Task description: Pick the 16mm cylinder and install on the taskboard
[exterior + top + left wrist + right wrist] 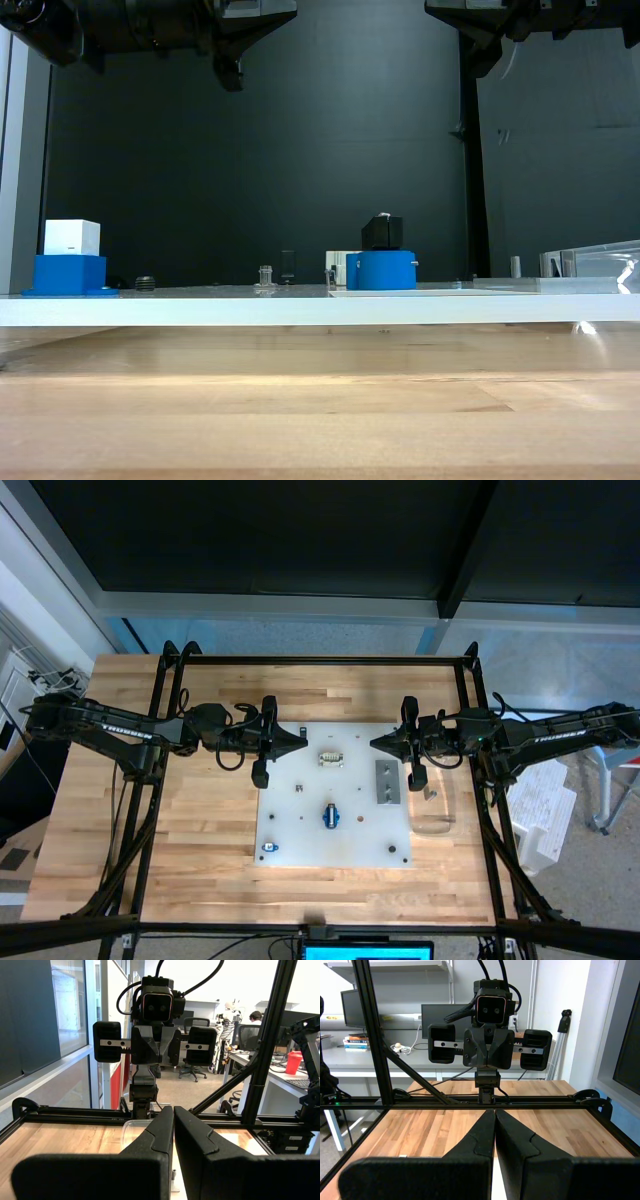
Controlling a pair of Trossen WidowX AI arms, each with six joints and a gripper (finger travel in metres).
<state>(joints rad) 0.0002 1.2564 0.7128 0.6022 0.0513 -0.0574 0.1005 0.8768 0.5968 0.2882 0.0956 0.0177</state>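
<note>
- One lit screen [365,950] sits at the table's [150,830] near edge, below the wood top.
- White board [300,820] lies flat mid-table.
- Board's near-left corner: small blue base w/ white cube [268,849] on top. In the low view it's at the far left.
- Next back, approx. board centre: blue fitting [330,815] w/ black top, upright.
- Grey block [387,781] is further back & to the right, long side running near-to-far.
- Peg [428,792]: tiny, silver-grey, off the board, just beside its right edge, at the far end of the clear tray [437,820].
- Low view has it standing upright.
- Can't tell if it's inside the tray or just next to it. Nothing touches it.
- Beige connector [329,757] lies near the board's far edge, between the 2 pincer tips as seen from above.
- Left pincer [303,740] hangs over the board's far-left part, pointing inward. Its fingers [160,1135] are pressed together w/ nothing between them.
- Right pincer [373,742] hangs over the far-right part, facing the left one. Its fingers [482,1135] are also closed tight & empty.
- Both hang well above the board in the low view, clear of every part.
- Black frame rail [320,660] runs along the far table edge.
</note>
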